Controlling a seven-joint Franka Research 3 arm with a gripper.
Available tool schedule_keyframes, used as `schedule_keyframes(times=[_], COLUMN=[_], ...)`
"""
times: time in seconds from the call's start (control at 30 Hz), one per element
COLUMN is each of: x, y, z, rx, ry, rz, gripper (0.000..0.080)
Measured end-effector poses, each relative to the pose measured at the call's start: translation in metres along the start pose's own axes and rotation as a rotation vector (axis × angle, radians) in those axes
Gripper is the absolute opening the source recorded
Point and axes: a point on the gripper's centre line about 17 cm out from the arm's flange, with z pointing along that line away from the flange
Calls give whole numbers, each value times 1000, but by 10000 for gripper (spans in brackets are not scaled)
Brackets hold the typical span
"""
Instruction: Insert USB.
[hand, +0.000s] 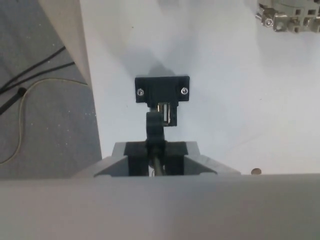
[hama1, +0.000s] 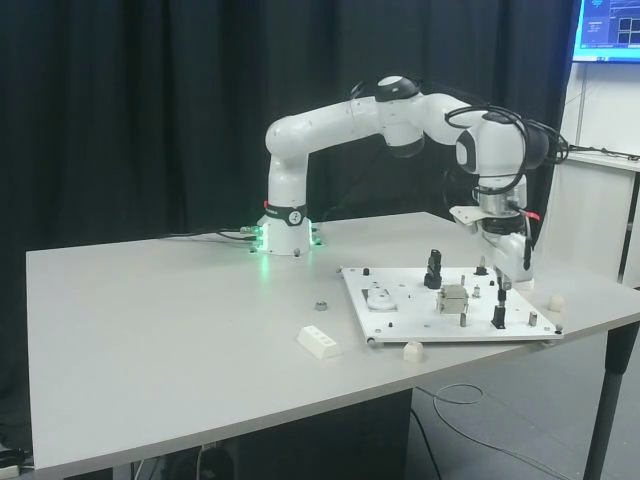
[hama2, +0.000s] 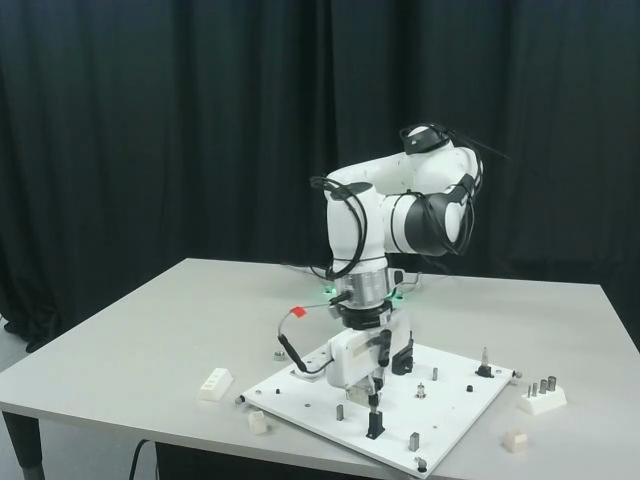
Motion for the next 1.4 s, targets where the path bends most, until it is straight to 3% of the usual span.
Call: schedule_keyframes(times=[0.8,1.4], x=[1,-1], y=[0,6], z=[3,3], rx=[2,-13], ry=[7,12], rz=[-2,-9], gripper=[65,65])
